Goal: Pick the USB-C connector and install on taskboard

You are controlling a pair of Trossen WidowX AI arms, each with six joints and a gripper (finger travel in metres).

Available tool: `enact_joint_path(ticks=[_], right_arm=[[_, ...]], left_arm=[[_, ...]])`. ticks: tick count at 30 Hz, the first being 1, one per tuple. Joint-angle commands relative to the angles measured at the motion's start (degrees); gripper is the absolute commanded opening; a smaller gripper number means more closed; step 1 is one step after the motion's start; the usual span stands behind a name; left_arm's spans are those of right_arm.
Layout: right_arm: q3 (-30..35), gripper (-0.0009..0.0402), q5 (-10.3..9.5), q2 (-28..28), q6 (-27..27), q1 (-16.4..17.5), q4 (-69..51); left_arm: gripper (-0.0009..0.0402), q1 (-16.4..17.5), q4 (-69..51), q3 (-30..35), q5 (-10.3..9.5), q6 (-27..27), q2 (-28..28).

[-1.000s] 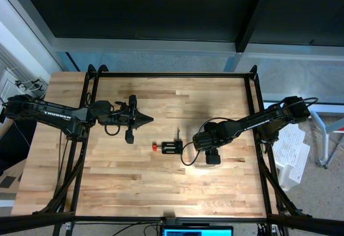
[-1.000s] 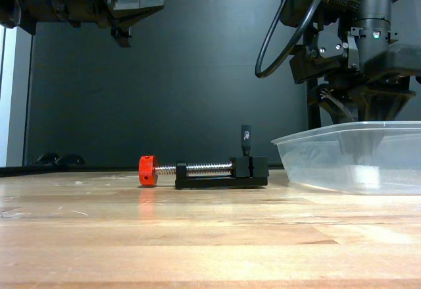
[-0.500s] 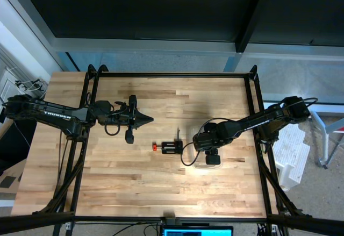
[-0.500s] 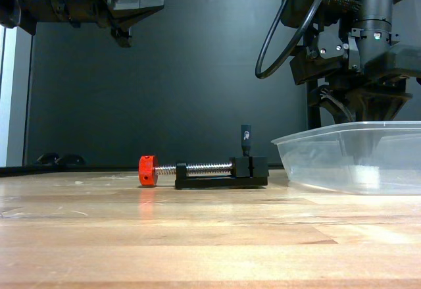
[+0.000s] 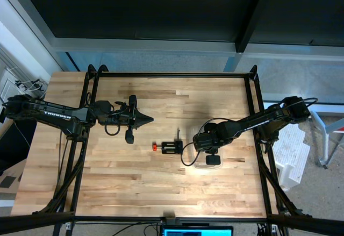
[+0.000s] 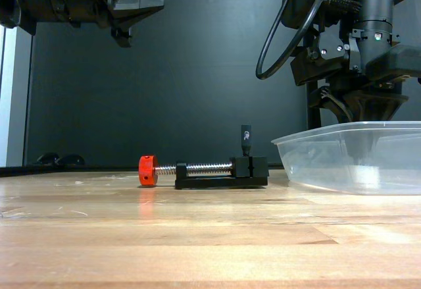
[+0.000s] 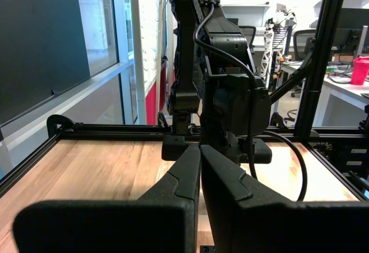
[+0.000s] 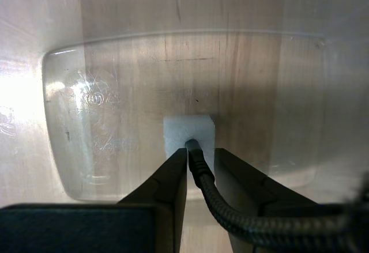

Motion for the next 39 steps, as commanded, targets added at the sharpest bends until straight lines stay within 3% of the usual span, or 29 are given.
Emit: enact_joint_path(ticks=[1,10,31,39], right_arm=[[0.07,0.0042,-0.02,-0.09,0.0,0.0,0.09],[0.07,-0.0002,-0.98,-0.09,-0.02,0.0,0.2],[0.28,0.0,-0.92,-3.96,0.09,0.0,-1.6],[4.55,0.0,-0.92,-6.91,0.57,-0.02,-7.89]], left_arm=[[0.0,0.0,0.02,0.02,0.02,0.0,0.0],[0.0,0.0,0.02,0.02,0.02,0.0,0.0],[0.0,0.0,0.02,0.02,0.02,0.0,0.0],[0.0,0.02,0.02,0.02,0.02,0.0,0.0]])
